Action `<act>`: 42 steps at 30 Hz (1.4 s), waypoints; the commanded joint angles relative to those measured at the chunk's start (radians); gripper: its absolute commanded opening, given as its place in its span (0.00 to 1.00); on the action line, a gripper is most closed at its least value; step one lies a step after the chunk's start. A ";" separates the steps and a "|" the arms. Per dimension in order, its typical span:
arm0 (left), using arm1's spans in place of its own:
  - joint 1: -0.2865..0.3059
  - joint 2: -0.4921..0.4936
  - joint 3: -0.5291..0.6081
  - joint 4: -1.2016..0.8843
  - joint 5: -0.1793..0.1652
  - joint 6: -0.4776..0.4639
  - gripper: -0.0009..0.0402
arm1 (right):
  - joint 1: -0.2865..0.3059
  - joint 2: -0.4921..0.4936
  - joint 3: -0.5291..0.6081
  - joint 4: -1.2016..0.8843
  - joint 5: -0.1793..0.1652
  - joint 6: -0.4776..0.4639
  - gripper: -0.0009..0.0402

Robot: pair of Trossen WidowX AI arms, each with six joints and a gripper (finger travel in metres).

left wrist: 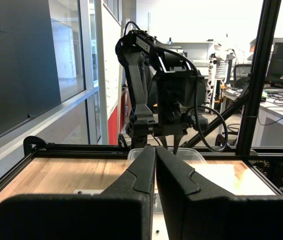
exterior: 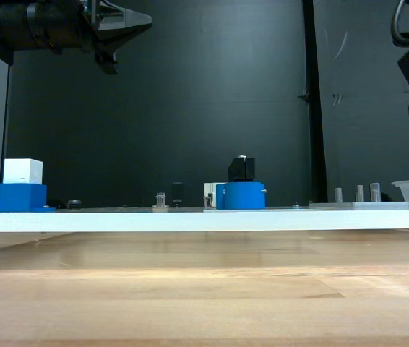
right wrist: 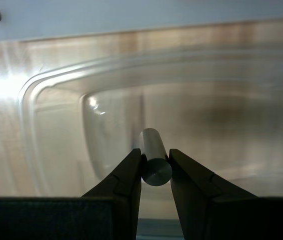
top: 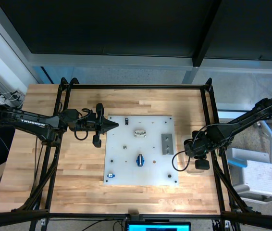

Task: Pick the 16mm cylinder and place it in the container

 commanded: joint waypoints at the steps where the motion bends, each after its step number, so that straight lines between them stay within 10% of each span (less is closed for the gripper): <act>1: 0.000 0.000 0.000 0.000 0.000 0.000 0.02 | 0.002 0.001 -0.035 0.049 -0.062 0.003 0.09; 9: 0.000 0.000 0.000 0.000 0.000 0.000 0.02 | 0.005 0.003 -0.106 0.143 -0.092 0.025 0.09; 42: 0.000 0.000 0.000 0.000 0.000 0.000 0.02 | 0.006 0.002 -0.083 0.128 -0.012 0.035 0.39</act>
